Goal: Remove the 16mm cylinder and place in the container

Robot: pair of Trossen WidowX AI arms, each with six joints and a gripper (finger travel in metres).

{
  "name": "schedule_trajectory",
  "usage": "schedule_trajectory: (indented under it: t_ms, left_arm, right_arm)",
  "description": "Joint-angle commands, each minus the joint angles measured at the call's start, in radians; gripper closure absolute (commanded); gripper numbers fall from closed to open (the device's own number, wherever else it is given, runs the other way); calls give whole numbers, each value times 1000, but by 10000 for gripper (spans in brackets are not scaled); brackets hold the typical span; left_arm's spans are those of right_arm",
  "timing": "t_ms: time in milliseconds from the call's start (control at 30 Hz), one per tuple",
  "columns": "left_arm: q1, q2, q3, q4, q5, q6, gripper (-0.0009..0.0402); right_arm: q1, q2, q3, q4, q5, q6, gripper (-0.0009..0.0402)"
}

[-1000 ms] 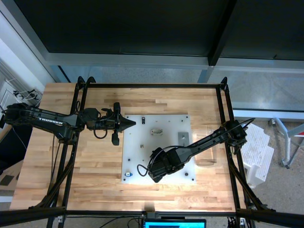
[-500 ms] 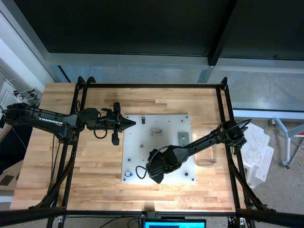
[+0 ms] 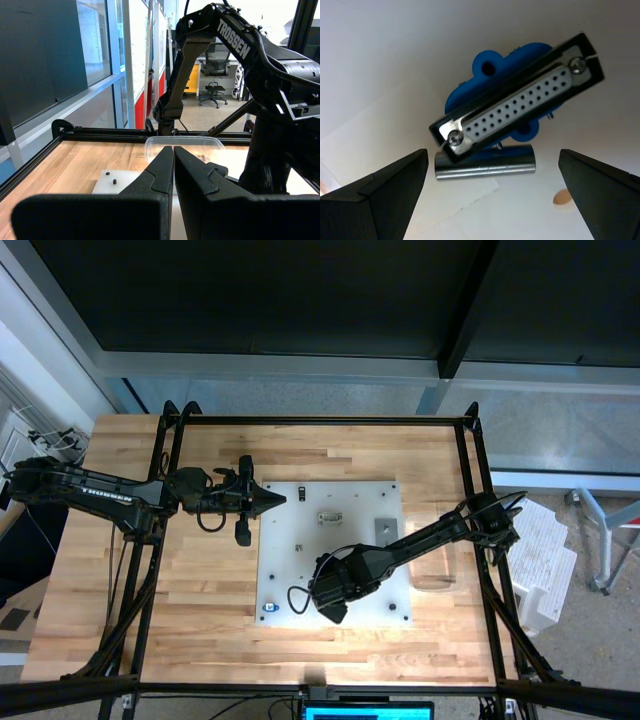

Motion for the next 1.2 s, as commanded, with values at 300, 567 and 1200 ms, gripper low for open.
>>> schedule_trajectory:
  t_ms: [300, 567, 1200]
  left_arm:
    - [0, 0, 0, 0, 0, 0, 393]
    - [0, 0, 0, 0, 0, 0, 393]
    - [0, 0, 0, 0, 0, 0, 393]
  right_arm:
    - [-2, 0, -6, 21, -20, -45, 95]
    - [-2, 0, -7, 33, -19, -44, 140]
    - [-2, -86, -7, -47, -7, -48, 207]
